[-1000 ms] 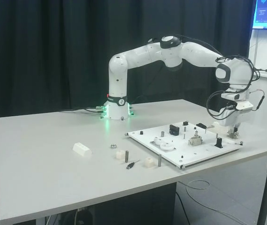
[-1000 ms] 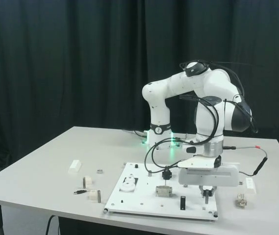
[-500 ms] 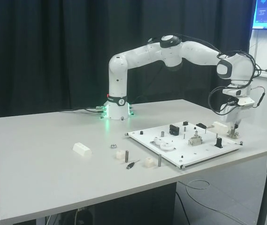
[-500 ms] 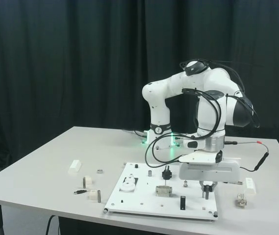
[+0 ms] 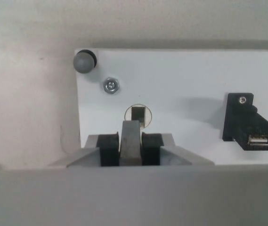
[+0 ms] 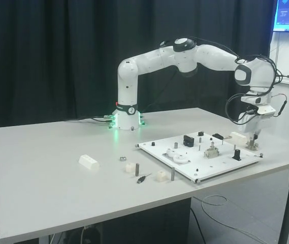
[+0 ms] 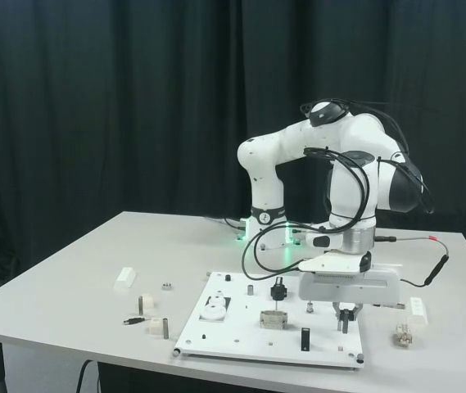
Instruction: Place square peg 4.
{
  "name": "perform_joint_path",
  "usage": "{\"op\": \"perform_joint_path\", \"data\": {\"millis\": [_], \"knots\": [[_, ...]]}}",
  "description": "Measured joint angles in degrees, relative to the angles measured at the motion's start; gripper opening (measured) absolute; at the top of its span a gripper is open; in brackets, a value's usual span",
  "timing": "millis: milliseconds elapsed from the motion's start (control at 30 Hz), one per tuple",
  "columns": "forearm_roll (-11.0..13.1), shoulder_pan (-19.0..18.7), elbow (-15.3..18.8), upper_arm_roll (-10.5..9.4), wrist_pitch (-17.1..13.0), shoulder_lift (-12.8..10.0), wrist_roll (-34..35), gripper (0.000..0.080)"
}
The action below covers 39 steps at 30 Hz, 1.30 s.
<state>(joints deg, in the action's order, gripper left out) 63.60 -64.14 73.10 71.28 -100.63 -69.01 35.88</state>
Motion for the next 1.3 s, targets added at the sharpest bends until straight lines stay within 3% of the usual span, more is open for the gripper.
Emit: {"op": "perform_joint_path", "data": {"millis": [733,1033,1300], "knots": [[1.09,-0.35,-1.60,-0.72,1.18,0.00,0.94,0.0096],[1.44,-0.88,-4.10,-3.10,0.82,-0.04,3.35,0.0096],[1.18,-1.19,-4.89,-5.41,-2.22,-0.59,3.85,0.0096]]}}
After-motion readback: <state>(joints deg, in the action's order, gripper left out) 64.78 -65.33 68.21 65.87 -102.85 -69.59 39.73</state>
